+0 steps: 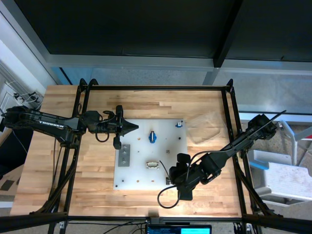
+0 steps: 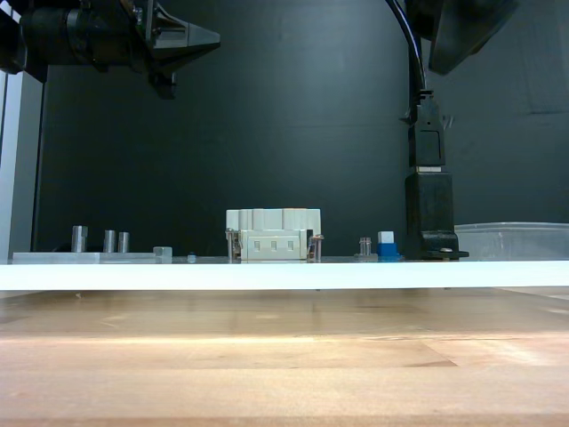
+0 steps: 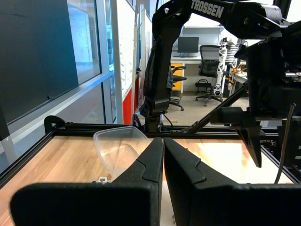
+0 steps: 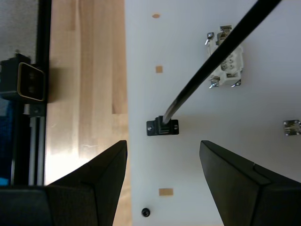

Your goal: Remove the USB connector from the USB hub and place in the container

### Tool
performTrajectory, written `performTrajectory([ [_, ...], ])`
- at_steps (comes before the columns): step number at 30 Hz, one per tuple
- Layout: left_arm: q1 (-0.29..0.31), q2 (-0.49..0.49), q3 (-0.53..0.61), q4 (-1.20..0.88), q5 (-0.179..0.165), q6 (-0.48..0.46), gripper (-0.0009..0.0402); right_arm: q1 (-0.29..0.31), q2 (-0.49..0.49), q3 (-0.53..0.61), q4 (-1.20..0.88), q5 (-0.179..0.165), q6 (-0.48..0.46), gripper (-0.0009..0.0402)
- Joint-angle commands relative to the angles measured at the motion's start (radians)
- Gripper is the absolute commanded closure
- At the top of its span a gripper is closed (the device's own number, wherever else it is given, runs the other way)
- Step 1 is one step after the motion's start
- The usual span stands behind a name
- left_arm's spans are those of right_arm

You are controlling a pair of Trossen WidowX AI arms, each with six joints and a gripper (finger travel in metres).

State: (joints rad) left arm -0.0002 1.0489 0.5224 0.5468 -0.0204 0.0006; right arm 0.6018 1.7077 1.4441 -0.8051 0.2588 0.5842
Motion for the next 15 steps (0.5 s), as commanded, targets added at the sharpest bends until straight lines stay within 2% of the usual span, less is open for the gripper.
performTrajectory([
  [1, 0.000, 0.000, 0.000, 0.000, 0.000, 0.000, 0.0392, 0.000, 0.017, -0.002, 0.008, 0.011, -0.016, 0.0177],
  [15, 0.000, 0.000, 0.000, 0.000, 0.000, 0.000, 0.0392, -0.019, 0.068, -0.019, 0.071, 0.012, -0.057, 0.0178],
])
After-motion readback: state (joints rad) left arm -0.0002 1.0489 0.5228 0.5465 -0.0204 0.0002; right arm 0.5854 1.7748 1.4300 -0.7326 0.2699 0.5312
